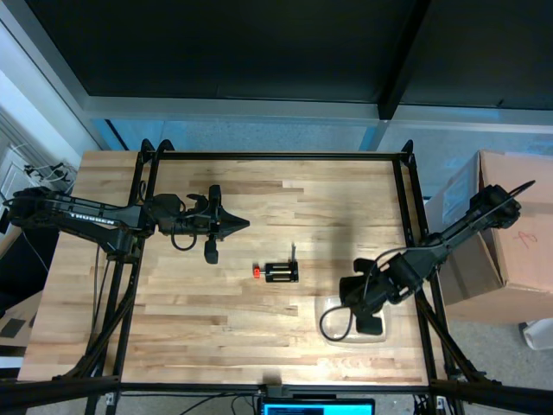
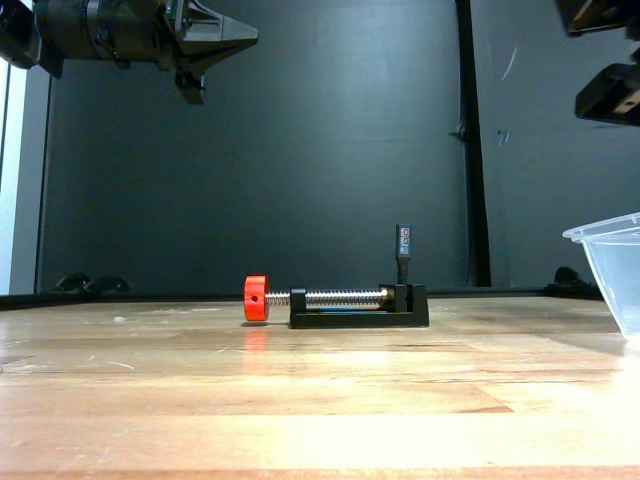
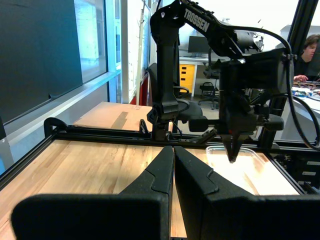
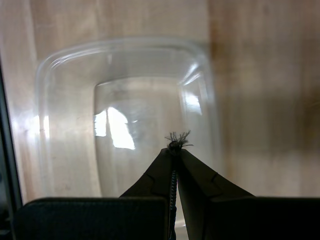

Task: Remove the USB-C connector from the USB-C receptacle and place in the container

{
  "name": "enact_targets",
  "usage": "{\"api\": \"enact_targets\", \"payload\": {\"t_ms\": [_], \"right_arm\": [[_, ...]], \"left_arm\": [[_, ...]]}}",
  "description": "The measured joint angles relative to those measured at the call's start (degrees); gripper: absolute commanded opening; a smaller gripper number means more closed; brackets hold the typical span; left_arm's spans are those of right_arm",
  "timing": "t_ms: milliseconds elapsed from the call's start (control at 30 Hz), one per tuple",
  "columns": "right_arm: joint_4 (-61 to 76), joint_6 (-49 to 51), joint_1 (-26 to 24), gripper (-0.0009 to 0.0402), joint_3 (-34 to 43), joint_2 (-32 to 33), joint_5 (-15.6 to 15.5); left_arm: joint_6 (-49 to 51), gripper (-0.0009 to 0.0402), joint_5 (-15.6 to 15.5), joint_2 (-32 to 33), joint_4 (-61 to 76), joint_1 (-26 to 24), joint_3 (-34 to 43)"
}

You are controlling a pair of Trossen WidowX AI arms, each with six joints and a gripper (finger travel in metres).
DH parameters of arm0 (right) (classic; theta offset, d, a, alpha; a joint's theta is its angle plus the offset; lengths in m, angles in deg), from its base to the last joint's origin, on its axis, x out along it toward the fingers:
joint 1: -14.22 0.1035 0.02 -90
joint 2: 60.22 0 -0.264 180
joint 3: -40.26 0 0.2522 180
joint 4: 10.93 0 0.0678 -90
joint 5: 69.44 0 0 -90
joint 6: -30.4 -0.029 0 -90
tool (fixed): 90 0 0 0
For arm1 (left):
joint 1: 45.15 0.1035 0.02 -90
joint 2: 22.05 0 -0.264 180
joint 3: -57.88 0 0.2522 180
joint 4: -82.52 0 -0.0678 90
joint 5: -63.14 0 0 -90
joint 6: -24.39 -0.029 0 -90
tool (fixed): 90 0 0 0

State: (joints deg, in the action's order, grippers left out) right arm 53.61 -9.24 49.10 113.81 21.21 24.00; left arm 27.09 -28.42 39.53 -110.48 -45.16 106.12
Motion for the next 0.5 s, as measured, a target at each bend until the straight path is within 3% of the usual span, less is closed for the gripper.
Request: {"api": "enact_targets", "payload": {"t_ms": [233,367,500], "right_arm": [[-3.1,-1.05,2.62,0.0,0.02,3.8,-0.11],[-4.0,-1.14,3.02,0.0002,0.02,6.64,-3.08],[-4.33,-1.14,3.06,0.0031,0.02,8.11,-3.32]], "left_arm": [[0.0,0.0,-0.02,0.0,-0.02,0.0,0.02],[0.0,0.0,-0.02,0.0,0.0,0.0,0.0],[0.0,0.0,-0.02,0.0,0.0,0.0,0.02]]}}
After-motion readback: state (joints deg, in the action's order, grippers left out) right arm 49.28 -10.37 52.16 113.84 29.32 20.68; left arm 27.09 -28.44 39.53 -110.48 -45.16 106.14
